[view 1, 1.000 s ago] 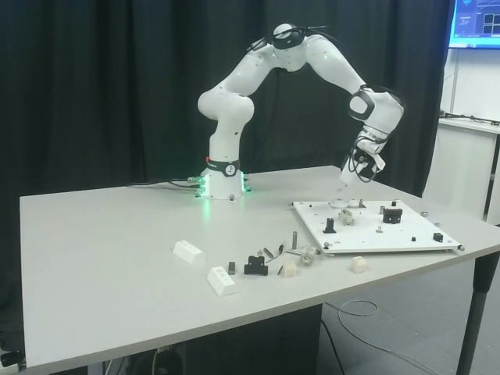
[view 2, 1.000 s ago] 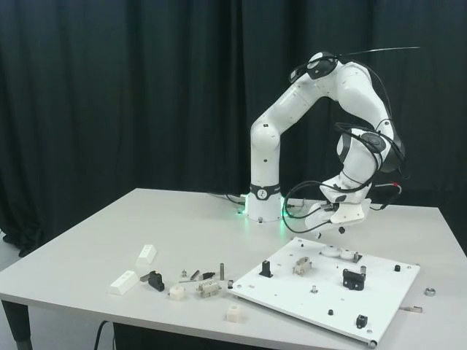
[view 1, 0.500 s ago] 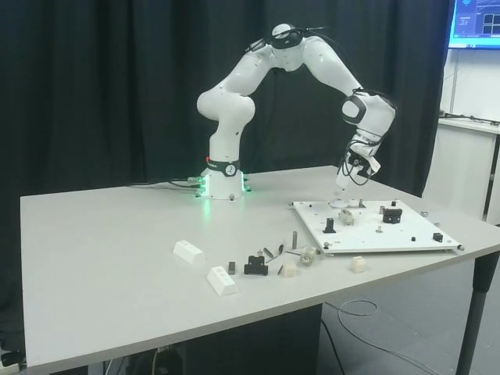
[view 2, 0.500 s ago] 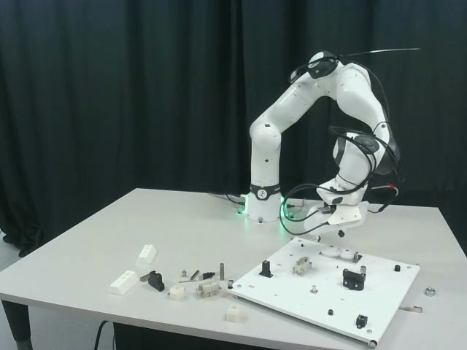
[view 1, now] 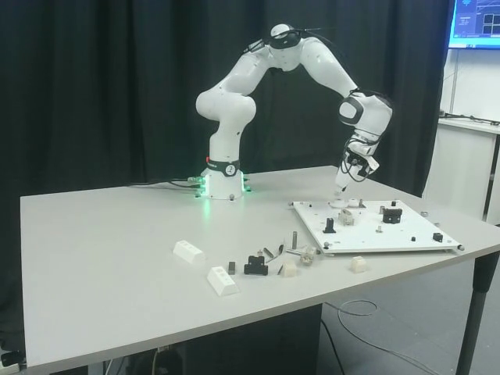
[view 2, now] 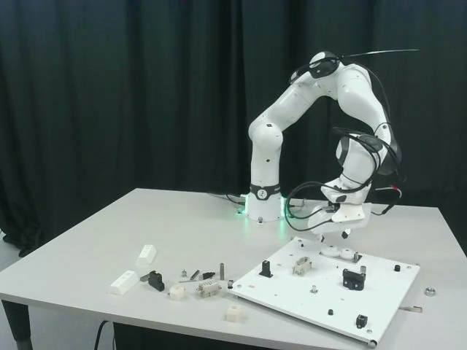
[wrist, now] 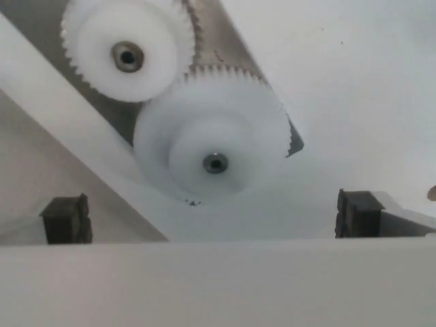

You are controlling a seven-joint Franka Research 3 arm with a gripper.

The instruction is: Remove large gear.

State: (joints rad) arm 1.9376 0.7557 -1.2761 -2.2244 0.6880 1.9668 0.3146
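Note:
The large white gear (wrist: 214,139) sits on the white board (view 2: 321,288), its teeth meshing with a smaller white gear (wrist: 126,51) beside it. In the second room view the large gear (view 2: 330,252) lies near the board's far edge, with the smaller gear (view 2: 347,255) next to it. My gripper (wrist: 212,216) hangs open just above the large gear, holding nothing, with one black fingertip (wrist: 67,219) on each side of it. From the room views the gripper (view 1: 341,191) (view 2: 334,235) points down over the gears without touching them.
The board also carries black blocks (view 2: 354,278) (view 2: 266,268) and small pegs. Loose parts lie on the grey table (view 1: 101,234) in front of the board: white blocks (view 1: 188,251) (view 1: 223,280), a black piece (view 1: 255,266), and small white and metal pieces (view 1: 301,254) (view 1: 358,264).
The forearm and wrist have swung slightly toward the arm's base and the hand has turned, while the gripper stays above the gears. Nothing on the board has moved.

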